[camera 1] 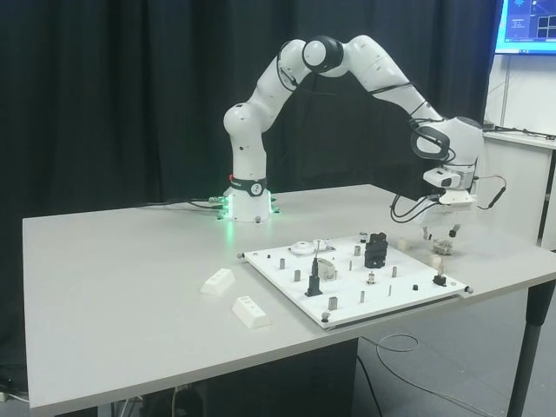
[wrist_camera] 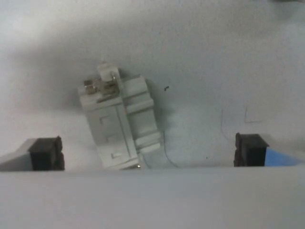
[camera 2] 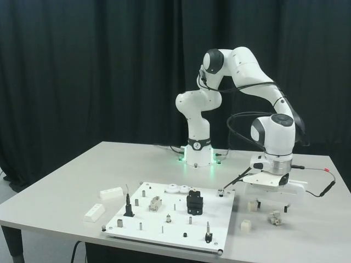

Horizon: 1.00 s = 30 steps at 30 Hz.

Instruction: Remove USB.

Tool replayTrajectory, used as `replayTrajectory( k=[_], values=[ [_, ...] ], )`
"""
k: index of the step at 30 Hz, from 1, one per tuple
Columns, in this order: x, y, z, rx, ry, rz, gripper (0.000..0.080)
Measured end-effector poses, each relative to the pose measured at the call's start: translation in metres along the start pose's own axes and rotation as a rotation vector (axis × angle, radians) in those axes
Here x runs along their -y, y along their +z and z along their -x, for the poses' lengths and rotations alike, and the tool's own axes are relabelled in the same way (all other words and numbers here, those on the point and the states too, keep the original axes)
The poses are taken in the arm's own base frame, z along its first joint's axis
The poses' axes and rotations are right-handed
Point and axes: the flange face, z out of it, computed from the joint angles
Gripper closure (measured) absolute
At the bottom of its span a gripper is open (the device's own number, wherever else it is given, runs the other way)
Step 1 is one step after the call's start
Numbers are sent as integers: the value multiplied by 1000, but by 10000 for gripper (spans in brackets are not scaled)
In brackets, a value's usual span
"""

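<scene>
The USB piece point(wrist_camera: 119, 121) is a small white plug with a metal end. It lies loose on the grey table, to the right of the white board point(camera 1: 408, 287). In the room views the USB piece point(camera 1: 443, 246) point(camera 2: 274, 219) sits directly under my hand. My gripper point(wrist_camera: 147, 152) hovers a little above it, open, with the black fingertips point(wrist_camera: 46, 153) spread wide on either side and nothing between them touching. From the side, the gripper point(camera 1: 441, 230) point(camera 2: 272, 207) hangs low over the table and points straight down.
The white board point(camera 2: 159, 224) carries several pegs and a black connector point(camera 2: 193, 203). Two small white cubes point(camera 2: 252, 205) point(camera 2: 246, 225) lie near the USB piece. Two white blocks point(camera 1: 217, 281) point(camera 1: 250, 311) rest left of the board. A cable trails from the wrist.
</scene>
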Motion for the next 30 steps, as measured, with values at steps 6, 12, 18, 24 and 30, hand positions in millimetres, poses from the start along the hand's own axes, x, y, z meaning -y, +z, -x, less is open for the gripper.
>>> replayTrajectory(
  k=[6, 12, 18, 24, 30],
  values=[
    [2, -6, -1, 3, 2, 8, 4],
    [3, -10, -2, 3, 3, 11, 3],
    [5, -13, -3, 4, 3, 12, 3],
    [5, -14, -4, 2, 5, 10, 3],
    [5, -14, -5, 1, 7, 10, 3]
  ],
)
